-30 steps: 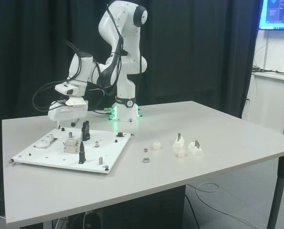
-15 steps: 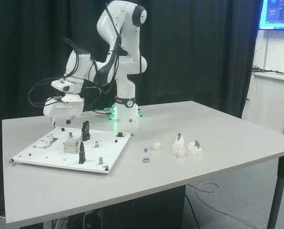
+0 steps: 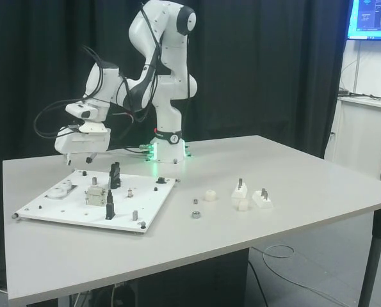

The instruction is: Pick square peg 3.

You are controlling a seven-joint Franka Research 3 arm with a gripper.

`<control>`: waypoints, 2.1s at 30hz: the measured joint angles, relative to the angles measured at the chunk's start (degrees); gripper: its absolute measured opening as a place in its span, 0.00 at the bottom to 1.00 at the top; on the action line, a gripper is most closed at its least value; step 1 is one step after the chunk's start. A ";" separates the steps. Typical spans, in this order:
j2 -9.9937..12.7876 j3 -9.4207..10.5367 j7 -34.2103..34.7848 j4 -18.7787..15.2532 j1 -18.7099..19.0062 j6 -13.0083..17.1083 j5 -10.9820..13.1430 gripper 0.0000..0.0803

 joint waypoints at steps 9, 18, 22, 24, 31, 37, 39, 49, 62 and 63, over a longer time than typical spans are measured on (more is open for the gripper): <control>-4.53 0.01 6.30 2.62 1.81 -6.96 0.00 1.00; -10.12 0.24 15.66 5.05 5.61 -16.15 0.00 1.00; -11.96 0.57 20.52 5.66 7.36 -19.53 0.00 1.00; -12.80 0.87 23.58 5.76 8.12 -20.99 0.00 1.00; -15.02 2.65 33.46 5.68 10.28 -25.18 0.00 1.00; -16.80 5.59 45.30 4.91 11.77 -27.39 0.20 1.00; -17.39 6.81 49.32 4.52 12.22 -27.97 0.21 1.00; -19.93 13.82 68.22 1.38 14.10 -29.87 0.34 1.00; -20.99 22.87 93.88 -1.57 16.34 -30.08 2.64 1.00; -20.99 23.44 95.56 -1.68 16.48 -30.08 2.72 1.00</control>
